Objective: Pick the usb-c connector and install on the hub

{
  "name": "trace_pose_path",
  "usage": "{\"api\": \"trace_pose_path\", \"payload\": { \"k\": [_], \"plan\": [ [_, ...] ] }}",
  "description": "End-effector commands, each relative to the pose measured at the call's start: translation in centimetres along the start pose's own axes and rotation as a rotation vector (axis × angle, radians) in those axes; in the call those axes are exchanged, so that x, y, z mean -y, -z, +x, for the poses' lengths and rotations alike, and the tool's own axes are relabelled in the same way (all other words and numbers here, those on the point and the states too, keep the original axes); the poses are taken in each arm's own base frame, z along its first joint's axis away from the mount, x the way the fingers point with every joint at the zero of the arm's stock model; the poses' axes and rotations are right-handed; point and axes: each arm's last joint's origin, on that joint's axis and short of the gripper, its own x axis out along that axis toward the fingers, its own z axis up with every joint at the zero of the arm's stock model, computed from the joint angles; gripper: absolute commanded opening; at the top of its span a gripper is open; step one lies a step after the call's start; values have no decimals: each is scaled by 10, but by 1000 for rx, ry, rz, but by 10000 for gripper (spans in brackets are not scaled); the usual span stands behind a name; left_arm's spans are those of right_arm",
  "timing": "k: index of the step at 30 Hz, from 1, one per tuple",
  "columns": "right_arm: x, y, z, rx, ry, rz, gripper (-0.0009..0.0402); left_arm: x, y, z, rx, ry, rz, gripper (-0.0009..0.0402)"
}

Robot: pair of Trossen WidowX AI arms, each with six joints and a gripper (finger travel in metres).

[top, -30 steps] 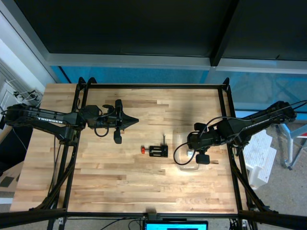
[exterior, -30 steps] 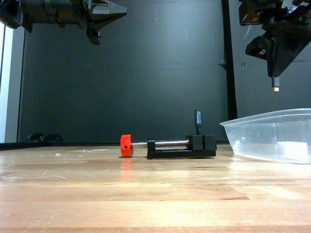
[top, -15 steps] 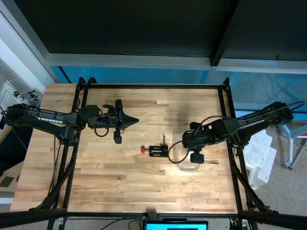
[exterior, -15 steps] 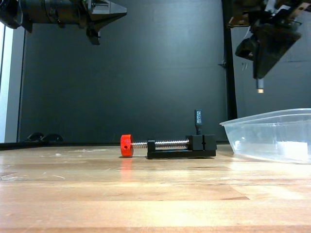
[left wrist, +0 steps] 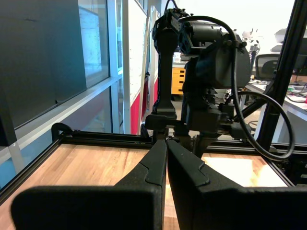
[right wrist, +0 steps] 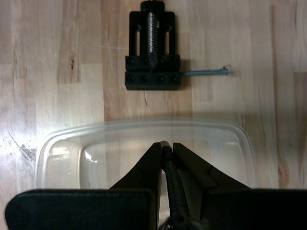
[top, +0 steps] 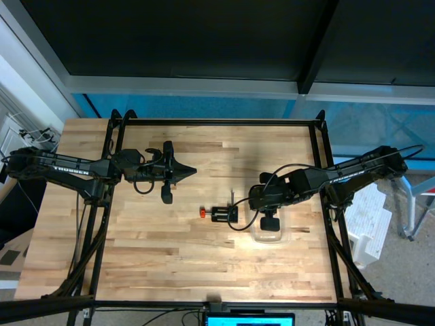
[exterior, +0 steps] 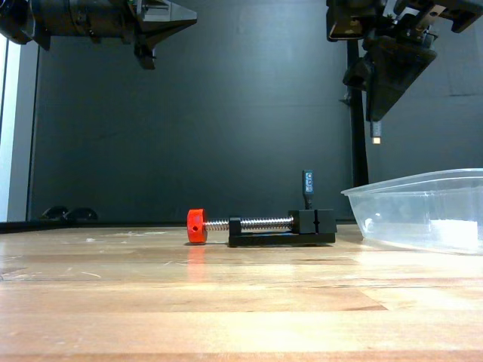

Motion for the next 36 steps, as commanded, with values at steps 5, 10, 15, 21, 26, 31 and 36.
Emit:
{"api": "trace_pose_path", "payload": {
  "k": [5, 10, 15, 21, 26, 31, 36],
  "plan": [
    [-2, -10, 9, 10, 0, 5, 0, 0, 0, 0, 0, 0, 0, 0],
    [-3, -16, 13, 7, 2, 6, 0, 0, 0, 0, 0, 0, 0, 0],
    [-3, -25, 17, 7, 5, 2, 0, 0, 0, 0, 0, 0, 0, 0],
    [-4, -31, 23, 1, 8, 1, 0, 0, 0, 0, 0, 0, 0, 0],
    [-5, -37, 25, 7, 8, -4, 0, 0, 0, 0, 1, 0, 0, 0],
    [-6, -44, 29, 5, 10, -7, 0, 0, 0, 0, 0, 0, 0, 0],
    [-6, -46, 31, 6, 10, -7, 0, 0, 0, 0, 0, 0, 0, 0]
  ]
}}
